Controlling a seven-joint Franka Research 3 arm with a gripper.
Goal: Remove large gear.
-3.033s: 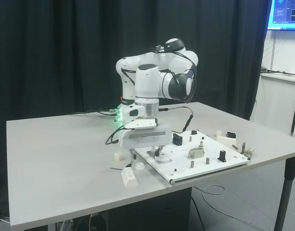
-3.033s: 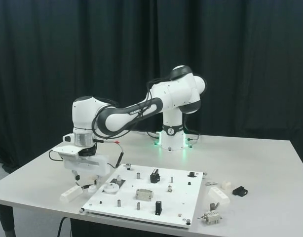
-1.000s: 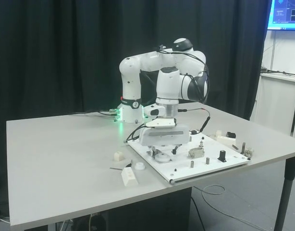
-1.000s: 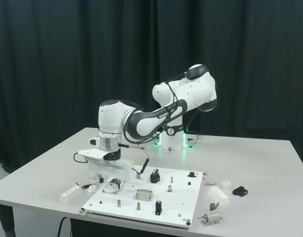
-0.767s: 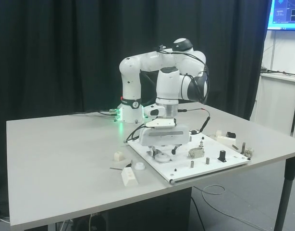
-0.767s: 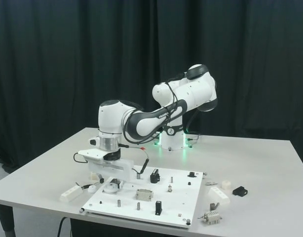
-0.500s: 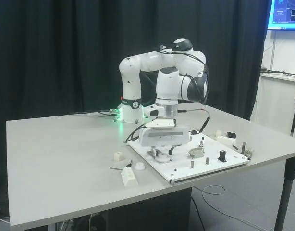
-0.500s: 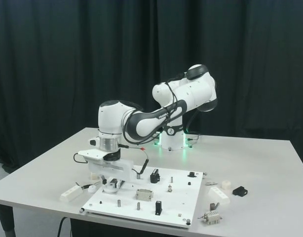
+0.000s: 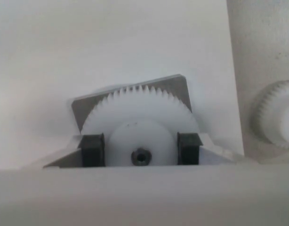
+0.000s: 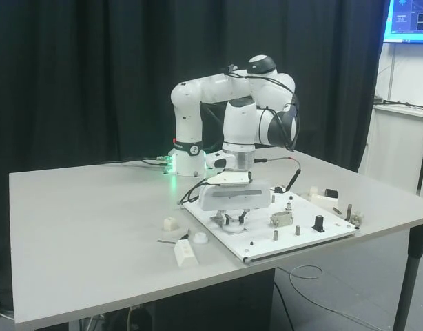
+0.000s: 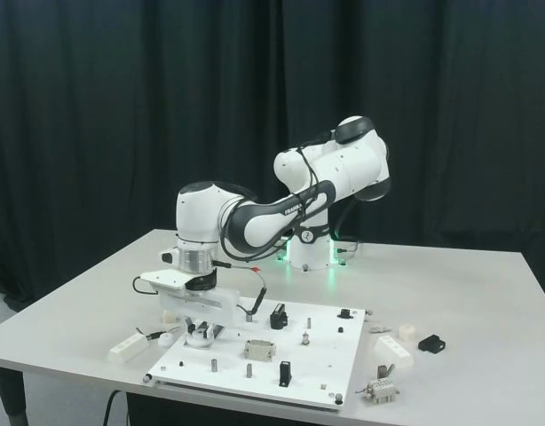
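large gear (image 9: 140, 127) between tool (image 9: 140, 149) fingers

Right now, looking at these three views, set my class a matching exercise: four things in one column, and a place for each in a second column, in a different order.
Things
1. large gear
2. gripper
3. smaller gear
4. white board

Places
A. on the grey table, off the board's edge
B. on a grey plate on the board
C. flat on the table, carrying pegs and connectors
D. fingers either side of the large gear's hub

Pairs: 1-B, 2-D, 3-A, 4-C
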